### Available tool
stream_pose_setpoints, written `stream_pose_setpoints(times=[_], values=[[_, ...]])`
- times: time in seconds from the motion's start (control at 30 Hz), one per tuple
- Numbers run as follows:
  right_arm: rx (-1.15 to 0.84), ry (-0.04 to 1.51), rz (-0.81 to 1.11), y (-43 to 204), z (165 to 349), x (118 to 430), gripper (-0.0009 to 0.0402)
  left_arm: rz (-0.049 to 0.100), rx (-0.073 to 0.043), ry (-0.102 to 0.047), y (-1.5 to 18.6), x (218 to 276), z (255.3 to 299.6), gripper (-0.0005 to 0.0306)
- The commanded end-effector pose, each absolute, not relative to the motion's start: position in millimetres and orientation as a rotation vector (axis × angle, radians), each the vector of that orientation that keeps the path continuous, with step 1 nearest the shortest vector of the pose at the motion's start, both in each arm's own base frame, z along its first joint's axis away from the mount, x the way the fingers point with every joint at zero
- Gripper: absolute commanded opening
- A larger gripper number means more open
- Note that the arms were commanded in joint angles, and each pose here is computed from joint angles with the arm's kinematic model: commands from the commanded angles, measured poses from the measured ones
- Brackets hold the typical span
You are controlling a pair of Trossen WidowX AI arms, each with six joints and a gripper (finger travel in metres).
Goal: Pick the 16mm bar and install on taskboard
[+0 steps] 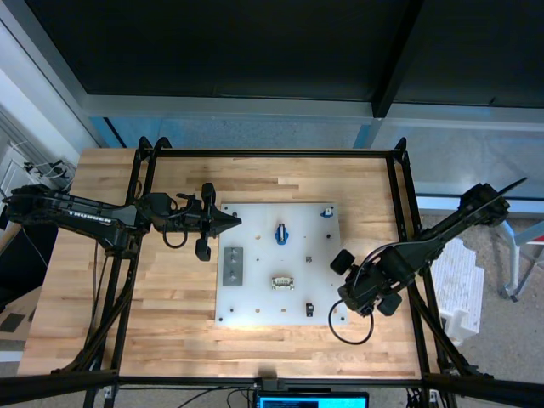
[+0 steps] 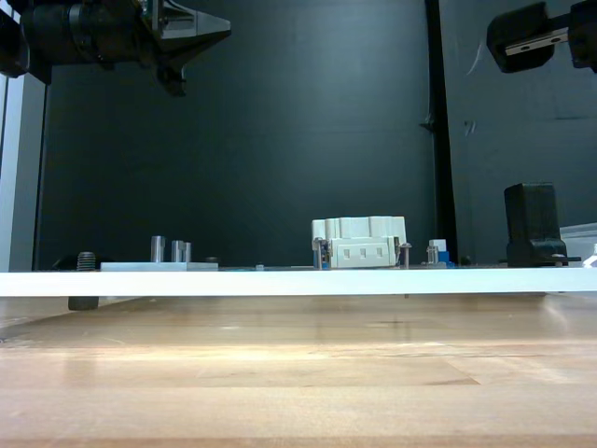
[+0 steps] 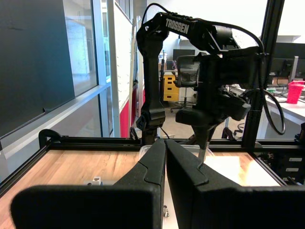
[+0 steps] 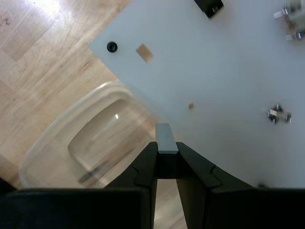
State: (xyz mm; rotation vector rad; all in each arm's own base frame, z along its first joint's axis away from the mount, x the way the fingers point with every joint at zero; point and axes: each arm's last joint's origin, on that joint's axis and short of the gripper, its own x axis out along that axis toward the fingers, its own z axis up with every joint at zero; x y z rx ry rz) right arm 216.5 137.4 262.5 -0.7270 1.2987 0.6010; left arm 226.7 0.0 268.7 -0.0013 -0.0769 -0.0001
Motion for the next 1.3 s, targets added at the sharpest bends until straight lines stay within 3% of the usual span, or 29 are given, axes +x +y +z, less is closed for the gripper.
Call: stream_pose_setpoints(times=[0.03, 0.5, 1.3], values=[[-0.747, 1.288, 0.664, 142.3, 259.8, 221.2, 0.0000, 0.000, -0.001, -0.076, 0.0, 226.8, 268.6, 0.0000], [-0.967, 1.214, 0.884, 160.7, 251.8, 245.9, 0.0000, 0.000, -0.001, -0.076, 0.0, 226.8, 268.6, 0.0000], [-1.137, 1.089, 1.174, 176.3, 226.2, 263.9, 0.0000, 0.000, -0.001, -0.076, 0.0, 226.8, 268.6, 0.0000]])
